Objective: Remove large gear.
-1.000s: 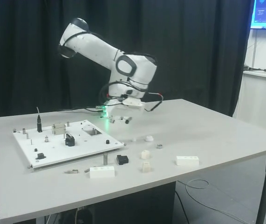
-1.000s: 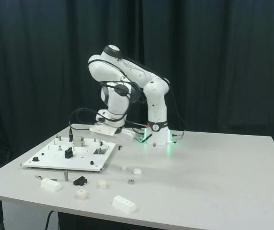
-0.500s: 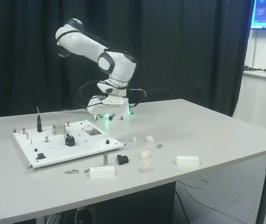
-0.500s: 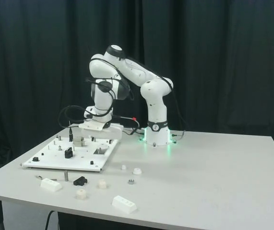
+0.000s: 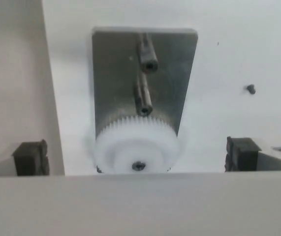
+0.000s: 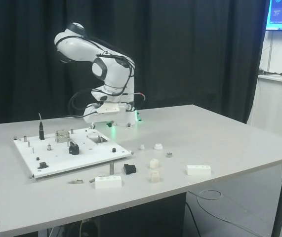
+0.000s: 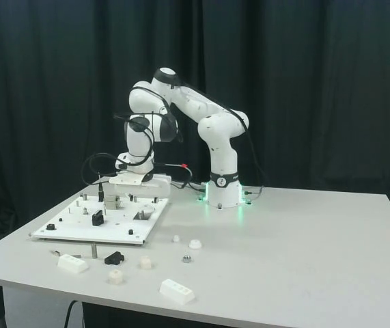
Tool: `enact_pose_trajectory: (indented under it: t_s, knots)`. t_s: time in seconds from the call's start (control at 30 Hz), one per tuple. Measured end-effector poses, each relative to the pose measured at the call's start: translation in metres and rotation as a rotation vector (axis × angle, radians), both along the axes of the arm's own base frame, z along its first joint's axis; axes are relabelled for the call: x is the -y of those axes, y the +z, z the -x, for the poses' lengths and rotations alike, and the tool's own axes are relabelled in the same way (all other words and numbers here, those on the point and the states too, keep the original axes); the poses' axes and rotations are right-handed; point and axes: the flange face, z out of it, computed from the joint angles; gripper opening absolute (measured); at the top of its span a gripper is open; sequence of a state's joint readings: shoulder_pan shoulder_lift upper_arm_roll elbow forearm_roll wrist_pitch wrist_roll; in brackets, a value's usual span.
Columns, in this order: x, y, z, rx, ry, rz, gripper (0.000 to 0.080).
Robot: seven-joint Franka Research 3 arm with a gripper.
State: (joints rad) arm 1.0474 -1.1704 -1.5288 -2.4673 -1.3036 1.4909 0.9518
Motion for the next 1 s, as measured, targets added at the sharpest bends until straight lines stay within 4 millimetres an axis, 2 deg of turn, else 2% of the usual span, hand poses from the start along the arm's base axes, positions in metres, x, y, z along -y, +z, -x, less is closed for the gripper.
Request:
enact_pose_trajectory:
  t_s: [0.37, 1.0]
  knots:
    - [0.011, -0.009, 0.016, -0.015, -0.029, -0.017, 0.08]
    - [0.025, -0.04, 0.034, -0.046, -0.075, -0.05, 0.08]
